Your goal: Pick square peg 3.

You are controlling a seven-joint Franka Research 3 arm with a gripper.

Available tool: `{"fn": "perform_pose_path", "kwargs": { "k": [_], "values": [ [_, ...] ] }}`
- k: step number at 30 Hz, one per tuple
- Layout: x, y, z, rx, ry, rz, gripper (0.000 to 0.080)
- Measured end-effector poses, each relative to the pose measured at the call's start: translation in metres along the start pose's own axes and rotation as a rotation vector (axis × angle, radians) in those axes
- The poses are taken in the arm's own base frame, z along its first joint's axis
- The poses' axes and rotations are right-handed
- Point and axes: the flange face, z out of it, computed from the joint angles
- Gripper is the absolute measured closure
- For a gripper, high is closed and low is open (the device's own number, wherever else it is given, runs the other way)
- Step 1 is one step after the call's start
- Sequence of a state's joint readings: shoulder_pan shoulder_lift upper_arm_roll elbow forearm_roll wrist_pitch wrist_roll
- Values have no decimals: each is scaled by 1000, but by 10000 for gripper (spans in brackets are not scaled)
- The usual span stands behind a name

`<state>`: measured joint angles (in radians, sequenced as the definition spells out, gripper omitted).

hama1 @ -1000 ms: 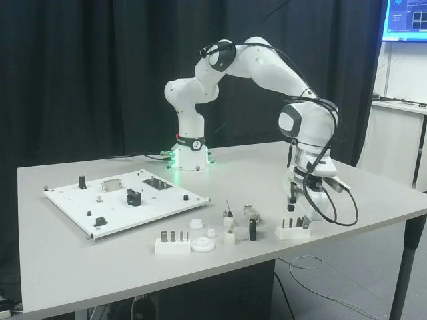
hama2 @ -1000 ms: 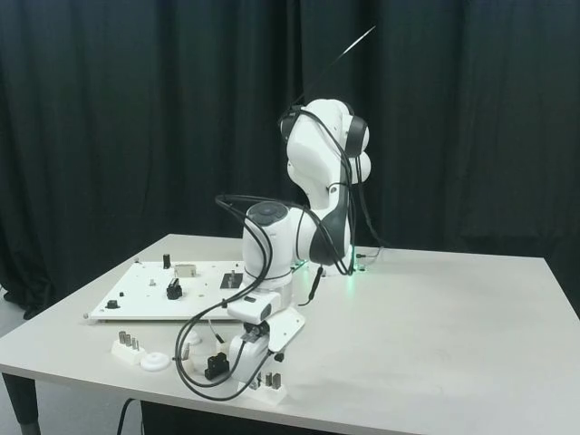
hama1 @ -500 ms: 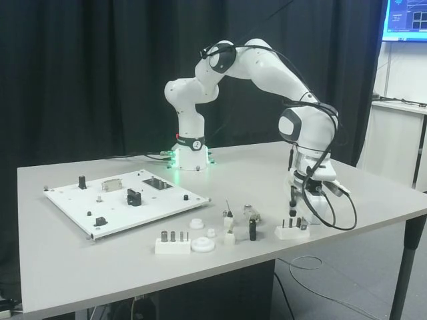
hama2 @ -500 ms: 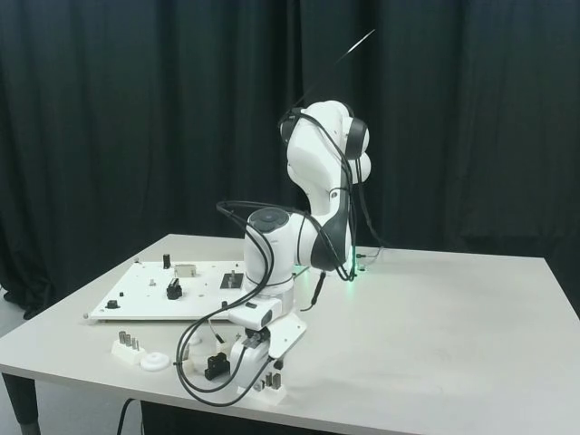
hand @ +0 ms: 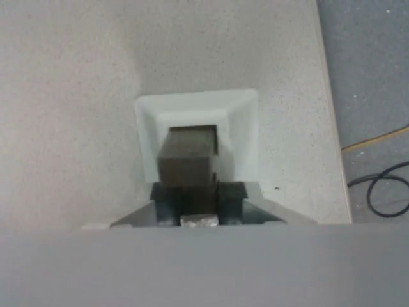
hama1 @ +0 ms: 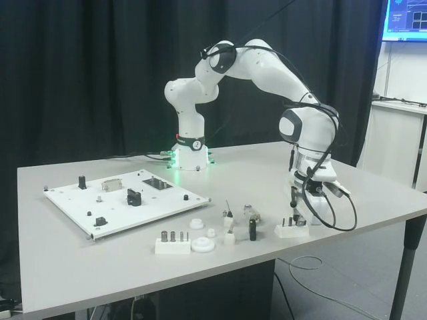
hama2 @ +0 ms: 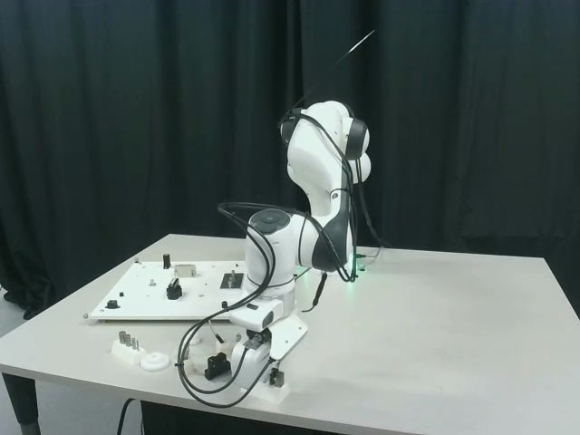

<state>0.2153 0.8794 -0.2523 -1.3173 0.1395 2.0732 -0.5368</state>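
Gripper (hand: 192, 208) is clamped on the peg (hand: 186, 160)

Peg sits between the jaws, over the white holder (hand: 243, 137); table (hand: 70, 96) edge is just beside, cables (hand: 383, 185) on the floor past it.

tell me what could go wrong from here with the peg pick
The peg sits in a white holder close to the table edge; a crooked lift might drag the loose holder toward the drop. Other pegs stand in the same holder, so the end effector could bump them.
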Motion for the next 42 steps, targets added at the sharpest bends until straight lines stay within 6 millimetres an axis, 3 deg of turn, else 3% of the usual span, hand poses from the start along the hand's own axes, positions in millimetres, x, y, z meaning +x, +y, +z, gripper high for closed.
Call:
{"fn": "perform_pose_path", "kwargs": {
  "k": [9, 10, 42],
  "values": [
    [1, 2, -4, -2, 3, 7, 628],
    [1, 2, -5, -2, 1, 8, 688],
    [-1, 11, -56, 34, -61, 29, 688]
  ]
}}
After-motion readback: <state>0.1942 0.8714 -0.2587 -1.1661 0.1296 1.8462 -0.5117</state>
